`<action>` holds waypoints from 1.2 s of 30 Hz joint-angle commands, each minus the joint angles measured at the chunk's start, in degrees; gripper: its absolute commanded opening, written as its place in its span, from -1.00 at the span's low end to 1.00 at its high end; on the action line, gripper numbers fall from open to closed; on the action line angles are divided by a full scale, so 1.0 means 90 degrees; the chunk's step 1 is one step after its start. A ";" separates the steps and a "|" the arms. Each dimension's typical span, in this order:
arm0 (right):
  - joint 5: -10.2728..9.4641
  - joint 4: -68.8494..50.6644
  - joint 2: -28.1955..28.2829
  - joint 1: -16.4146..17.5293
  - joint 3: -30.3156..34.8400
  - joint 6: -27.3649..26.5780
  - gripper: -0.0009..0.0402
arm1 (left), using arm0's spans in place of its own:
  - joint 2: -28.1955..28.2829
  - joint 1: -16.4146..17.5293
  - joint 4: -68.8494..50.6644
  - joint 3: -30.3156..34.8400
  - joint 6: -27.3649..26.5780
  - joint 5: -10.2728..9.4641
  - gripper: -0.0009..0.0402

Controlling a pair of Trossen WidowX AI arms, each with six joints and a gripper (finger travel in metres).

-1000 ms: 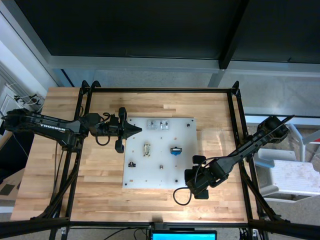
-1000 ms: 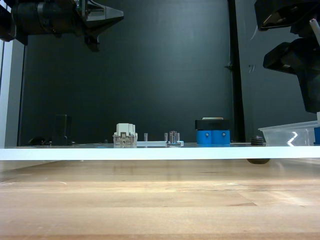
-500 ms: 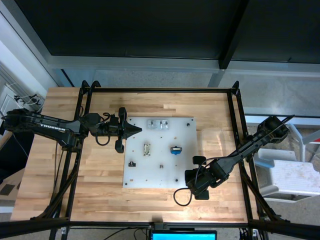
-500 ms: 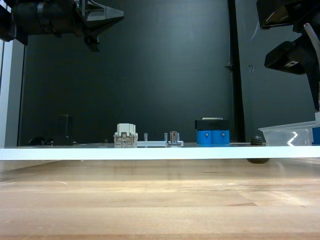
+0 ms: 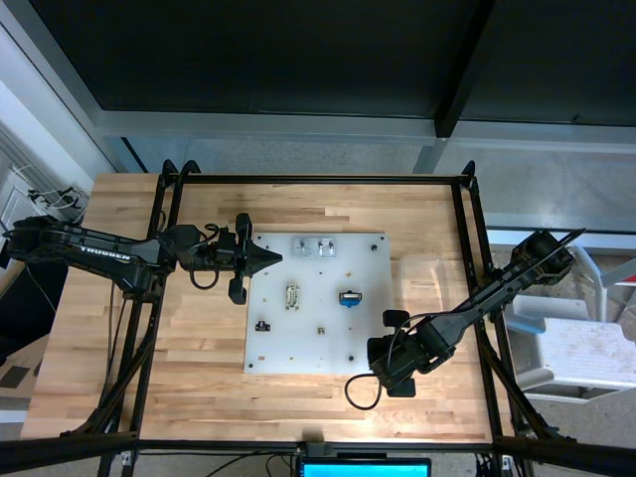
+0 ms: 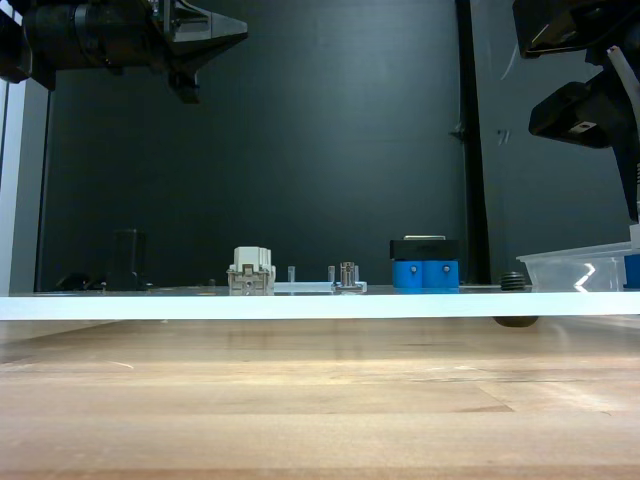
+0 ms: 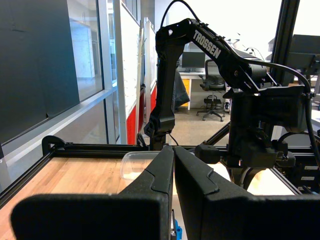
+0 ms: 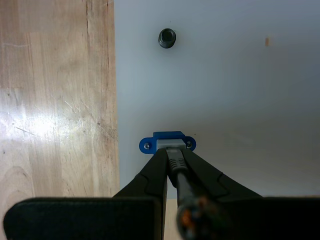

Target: Remove the rj45 connector and place it in the container

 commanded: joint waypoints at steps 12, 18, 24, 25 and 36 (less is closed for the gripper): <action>0.0005 -0.0355 -0.0279 0.0019 0.0270 -0.0002 -0.96 | 0.0002 0.0000 0.0000 0.0000 0.0000 0.0002 -0.95; 0.0005 -0.0544 -0.0520 0.0024 0.0357 0.0002 -0.96 | 0.0002 0.0000 0.0000 0.0000 0.0000 0.0002 -0.95; 0.0005 -0.0692 -0.0746 0.0029 0.0355 0.0017 -0.96 | 0.0002 0.0002 0.0000 0.0000 0.0000 0.0002 -0.95; 0.0005 -0.0709 -0.0780 0.0032 0.0355 0.0015 -0.96 | 0.0000 0.0002 0.0000 0.0000 0.0000 0.0002 -0.95; 0.0005 -0.0947 -0.1620 -0.0488 -0.0080 0.0039 -0.96 | 0.0002 0.0002 0.0000 0.0000 0.0000 0.0002 -0.95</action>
